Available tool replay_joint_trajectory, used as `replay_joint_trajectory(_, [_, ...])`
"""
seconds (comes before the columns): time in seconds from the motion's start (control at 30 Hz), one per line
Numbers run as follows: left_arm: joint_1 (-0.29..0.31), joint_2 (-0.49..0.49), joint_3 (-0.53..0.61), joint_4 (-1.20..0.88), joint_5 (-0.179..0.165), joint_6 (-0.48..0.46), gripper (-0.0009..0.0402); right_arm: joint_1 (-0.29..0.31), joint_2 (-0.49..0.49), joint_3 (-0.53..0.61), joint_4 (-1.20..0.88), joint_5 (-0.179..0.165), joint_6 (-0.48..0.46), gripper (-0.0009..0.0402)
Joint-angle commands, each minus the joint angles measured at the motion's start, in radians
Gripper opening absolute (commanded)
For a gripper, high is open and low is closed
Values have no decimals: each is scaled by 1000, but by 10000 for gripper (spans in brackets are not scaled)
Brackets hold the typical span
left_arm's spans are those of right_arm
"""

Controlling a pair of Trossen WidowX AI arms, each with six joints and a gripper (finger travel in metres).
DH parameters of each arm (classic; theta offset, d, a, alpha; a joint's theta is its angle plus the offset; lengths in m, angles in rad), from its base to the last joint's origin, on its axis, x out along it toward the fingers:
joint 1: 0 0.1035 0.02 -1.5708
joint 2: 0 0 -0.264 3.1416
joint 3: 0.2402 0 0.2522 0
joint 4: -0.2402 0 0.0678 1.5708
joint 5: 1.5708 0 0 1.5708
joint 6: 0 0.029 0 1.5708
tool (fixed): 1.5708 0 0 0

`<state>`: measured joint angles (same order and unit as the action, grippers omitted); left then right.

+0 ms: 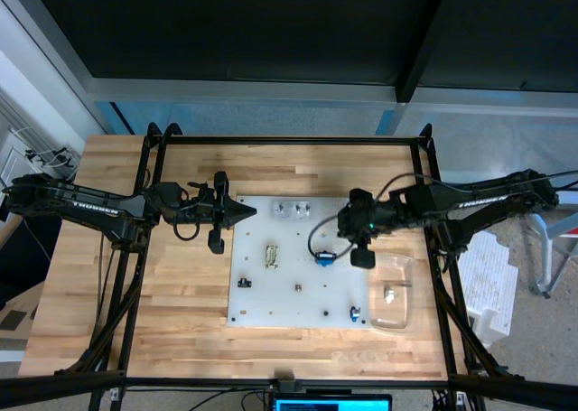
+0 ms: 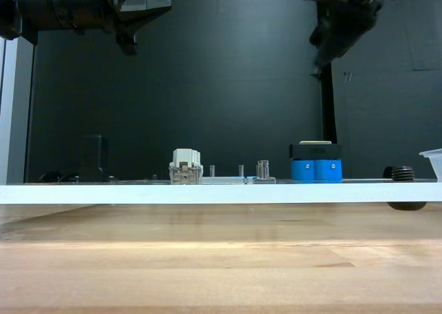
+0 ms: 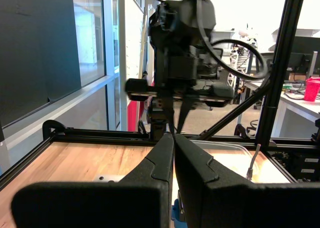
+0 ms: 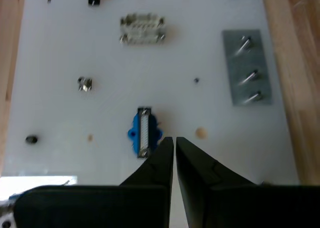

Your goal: Pick the RJ45 connector and install on taskboard

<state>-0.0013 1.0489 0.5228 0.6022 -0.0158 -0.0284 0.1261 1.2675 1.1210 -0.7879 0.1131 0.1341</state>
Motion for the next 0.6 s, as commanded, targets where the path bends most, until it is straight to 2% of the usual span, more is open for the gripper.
replay_joint_trajectory(0.03, [0,0,0,0,0,0,0,-50,0,0,51,-38,-58,1])
replay_joint_trajectory(0.27, [0,0,0,0,0,0,0,-122,0,0,193,-40,-109,0])
replay_joint_trajectory(0.33, [0,0,0,0,0,0,0,-131,0,0,241,-48,-124,0])
replay_joint_trajectory(0.43, [0,0,0,0,0,0,0,-143,0,-8,341,-86,-124,0])
replay_joint_trajectory(0.6, [0,0,0,0,0,0,0,-144,-5,-54,550,-82,-125,0])
